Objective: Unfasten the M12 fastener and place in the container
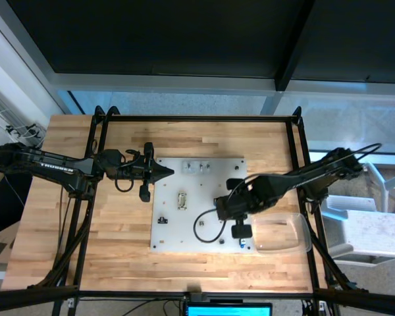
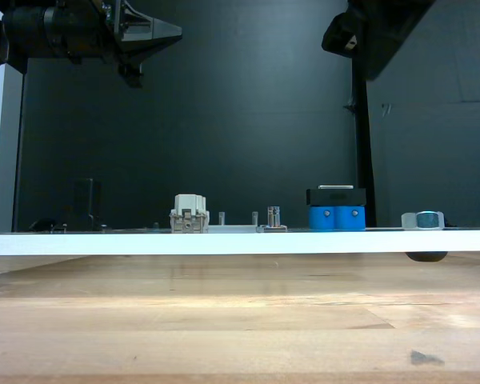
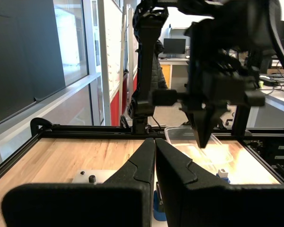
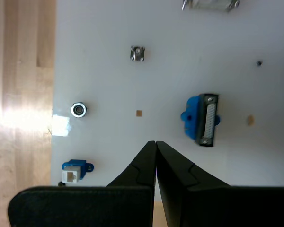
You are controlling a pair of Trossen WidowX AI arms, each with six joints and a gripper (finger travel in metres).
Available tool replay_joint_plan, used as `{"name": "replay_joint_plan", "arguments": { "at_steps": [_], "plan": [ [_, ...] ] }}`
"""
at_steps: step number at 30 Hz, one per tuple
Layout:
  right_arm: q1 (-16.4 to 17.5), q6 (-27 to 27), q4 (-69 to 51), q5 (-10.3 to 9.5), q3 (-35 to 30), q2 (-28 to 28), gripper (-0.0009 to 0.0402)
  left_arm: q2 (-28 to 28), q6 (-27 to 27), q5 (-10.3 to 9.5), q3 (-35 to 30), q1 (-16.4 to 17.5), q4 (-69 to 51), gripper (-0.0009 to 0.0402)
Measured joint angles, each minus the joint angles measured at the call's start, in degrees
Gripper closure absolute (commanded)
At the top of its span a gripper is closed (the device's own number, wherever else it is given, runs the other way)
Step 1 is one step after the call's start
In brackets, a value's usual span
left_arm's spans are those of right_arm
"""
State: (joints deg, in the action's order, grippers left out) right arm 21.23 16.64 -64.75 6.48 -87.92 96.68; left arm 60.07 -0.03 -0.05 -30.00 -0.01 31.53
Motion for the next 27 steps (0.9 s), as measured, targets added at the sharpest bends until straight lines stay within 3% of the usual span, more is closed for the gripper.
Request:
{"name": "replay_joint_plan", "arguments": {
  "at_steps": [11,27],
  "plan": [
    [5.0,11.5,-3.0,-0.46,-7.5,11.6,0.0374,0.0,0.0,0.00,0.0,0.0,0.0,0.0393],
    [8.1,17.0,1.3,-1.66,-7.3,18.8,0.0189,0.0,0.0,0.00,0.0,0.0,0.0,0.0393]
  ]
}}
